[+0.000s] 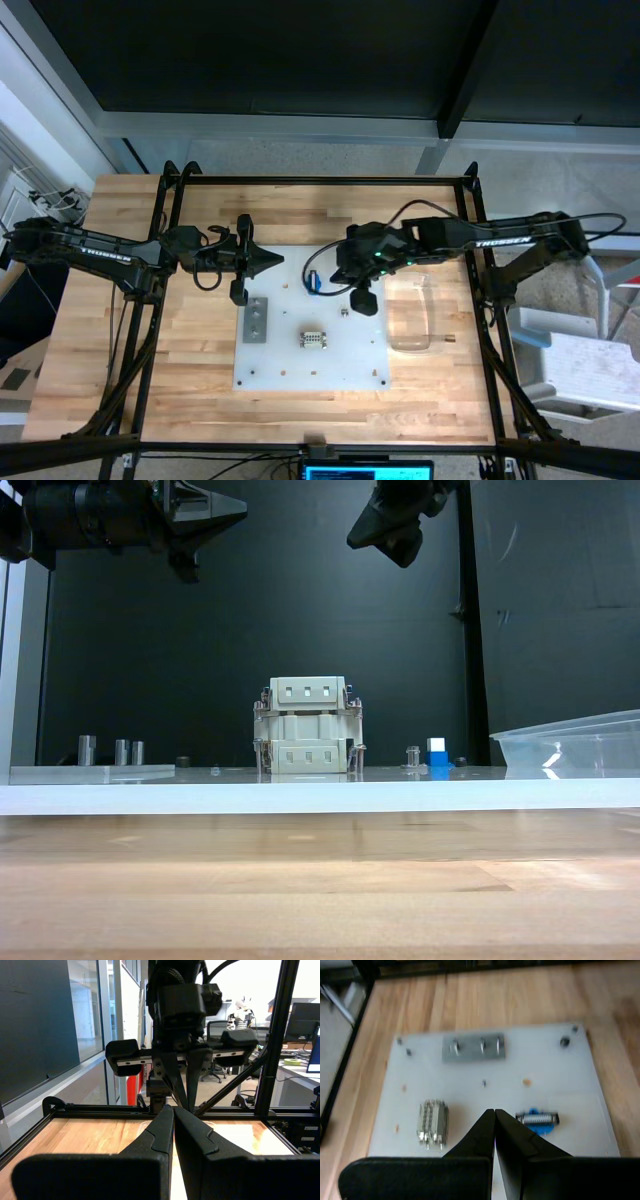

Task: Remove the HAN10-E connector and place it in the container

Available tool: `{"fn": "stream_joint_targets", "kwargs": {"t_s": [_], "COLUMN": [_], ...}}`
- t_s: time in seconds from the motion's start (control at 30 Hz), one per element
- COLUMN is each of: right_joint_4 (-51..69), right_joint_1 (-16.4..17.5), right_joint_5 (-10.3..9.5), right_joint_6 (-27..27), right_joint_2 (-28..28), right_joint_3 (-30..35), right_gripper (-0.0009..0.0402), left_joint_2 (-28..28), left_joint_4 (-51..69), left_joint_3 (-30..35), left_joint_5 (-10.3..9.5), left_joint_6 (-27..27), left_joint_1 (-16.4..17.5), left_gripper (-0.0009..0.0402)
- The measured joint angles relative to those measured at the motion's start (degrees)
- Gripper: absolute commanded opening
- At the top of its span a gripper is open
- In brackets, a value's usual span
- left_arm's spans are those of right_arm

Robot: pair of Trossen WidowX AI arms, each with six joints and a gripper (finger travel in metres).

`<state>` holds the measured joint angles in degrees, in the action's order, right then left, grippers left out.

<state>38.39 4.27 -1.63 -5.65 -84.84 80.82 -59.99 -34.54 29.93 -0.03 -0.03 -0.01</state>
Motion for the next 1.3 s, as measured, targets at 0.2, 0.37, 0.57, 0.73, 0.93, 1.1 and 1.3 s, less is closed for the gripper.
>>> {"fn": "stream_joint_targets", "kwargs": {"t_s": [0.2,0.37,0.57,0.73,0.93,1.1,1.3], "right_joint_4": [9.92,15.39,21.99,27.3,33.11,36.92,37.73], "right_joint_1": [1.44,2.64,4.02,5.05,6.71,7.89,8.96], "right_joint_5": [0.04,0.11,0.55,0.55,1.29,2.49,2.49], "right_joint_6": [0.24,0.2,-0.24,-1.57,-1.55,-1.53,-2.27], "right_joint_2": [-6.62,-11.43,-16.87,-21.03,-26.12,-30.38,-34.93], "right_joint_3": [10.6,17.62,24.7,29.22,34.62,39.85,44.48], "right_gripper": [0.0,0.0,0.0,0.0,0.0,0.0022,0.0106], "left_joint_2": [0.0,0.0,0.0,0.0,0.0,0.0,0.02], "left_joint_4": [0.0,0.0,0.0,0.02,0.0,0.0,0.0], "left_joint_3": [0.0,0.02,0.02,0.0,0.0,0.02,0.02], "left_joint_5": [0.02,0.02,0.02,0.02,0.0,0.0,0.0], "left_joint_6": [0.0,0.0,0.0,0.0,0.0,0.0,0.02], "left_joint_1": [0.0,0.0,0.0,0.0,0.0,0.0,0.0], "left_gripper": [0.0,0.0,0.0,0.0,0.0,0.0,0.0]}}
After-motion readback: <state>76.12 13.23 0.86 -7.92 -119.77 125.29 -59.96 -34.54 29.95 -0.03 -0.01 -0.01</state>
